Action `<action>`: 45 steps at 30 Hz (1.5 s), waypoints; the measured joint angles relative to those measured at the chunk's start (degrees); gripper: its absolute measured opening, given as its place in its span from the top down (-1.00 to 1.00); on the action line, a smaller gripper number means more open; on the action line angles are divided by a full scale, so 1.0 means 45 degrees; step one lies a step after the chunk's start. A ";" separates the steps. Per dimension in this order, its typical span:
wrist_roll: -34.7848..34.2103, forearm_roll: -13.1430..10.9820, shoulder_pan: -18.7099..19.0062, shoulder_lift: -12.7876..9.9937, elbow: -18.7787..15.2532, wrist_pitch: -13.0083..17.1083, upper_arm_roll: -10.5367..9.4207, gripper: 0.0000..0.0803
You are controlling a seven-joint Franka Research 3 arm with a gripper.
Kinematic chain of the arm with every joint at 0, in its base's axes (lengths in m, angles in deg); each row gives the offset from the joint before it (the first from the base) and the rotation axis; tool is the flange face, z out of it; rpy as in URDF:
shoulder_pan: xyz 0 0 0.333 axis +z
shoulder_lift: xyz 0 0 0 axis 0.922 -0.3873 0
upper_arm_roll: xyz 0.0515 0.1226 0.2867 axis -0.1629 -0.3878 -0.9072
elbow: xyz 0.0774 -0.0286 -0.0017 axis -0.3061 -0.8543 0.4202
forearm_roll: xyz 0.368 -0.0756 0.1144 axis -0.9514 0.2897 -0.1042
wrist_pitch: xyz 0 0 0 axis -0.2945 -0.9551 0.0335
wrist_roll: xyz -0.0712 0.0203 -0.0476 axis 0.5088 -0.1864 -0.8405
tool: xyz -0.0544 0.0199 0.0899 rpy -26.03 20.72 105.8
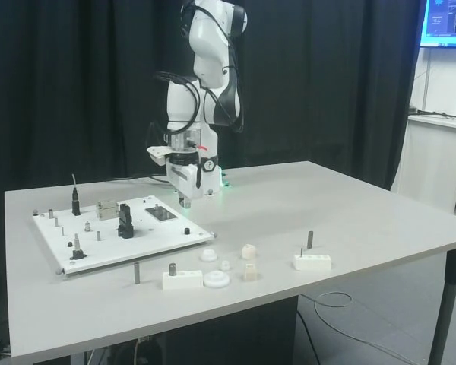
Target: Insert bolt 4.
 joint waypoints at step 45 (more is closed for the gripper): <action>0.4503 0.0827 -0.0006 0.0050 0.0122 -0.0129 0.0137 0.43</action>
